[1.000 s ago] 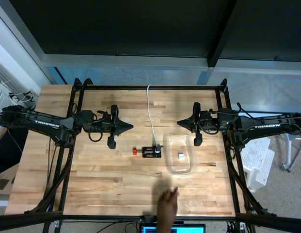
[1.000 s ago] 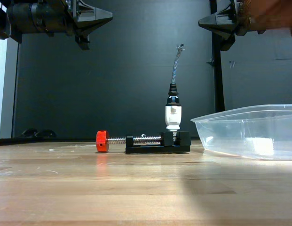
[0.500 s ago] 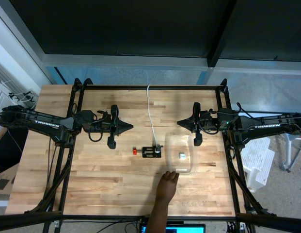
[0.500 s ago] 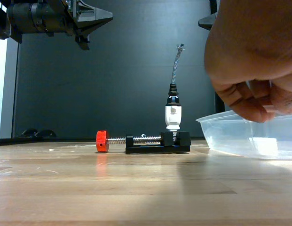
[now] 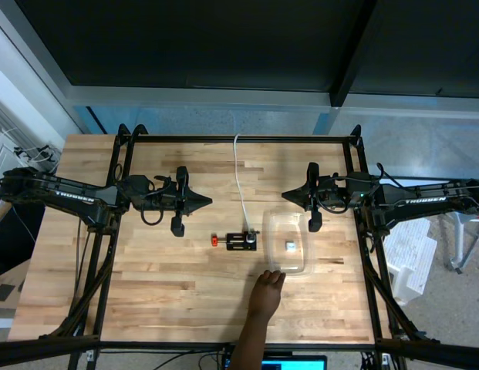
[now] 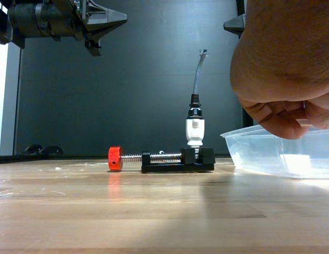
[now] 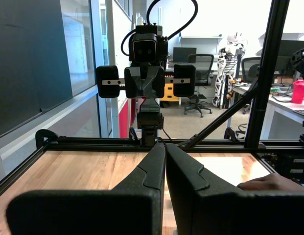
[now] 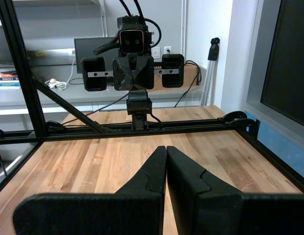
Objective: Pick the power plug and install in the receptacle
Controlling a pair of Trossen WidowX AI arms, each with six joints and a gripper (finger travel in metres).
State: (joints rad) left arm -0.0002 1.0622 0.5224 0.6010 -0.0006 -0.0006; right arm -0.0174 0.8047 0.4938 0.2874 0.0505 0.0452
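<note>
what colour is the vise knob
Red knob, best in low view; left gripper and right gripper hover high, shut.

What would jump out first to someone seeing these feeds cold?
A person's hand comes over the near edge of the table to the near rim of the clear tray, large in the low view. Beyond it, the robot's left hand and right hand hang shut above mid-table, facing each other, and the white socket stands upright in the black vise.
</note>
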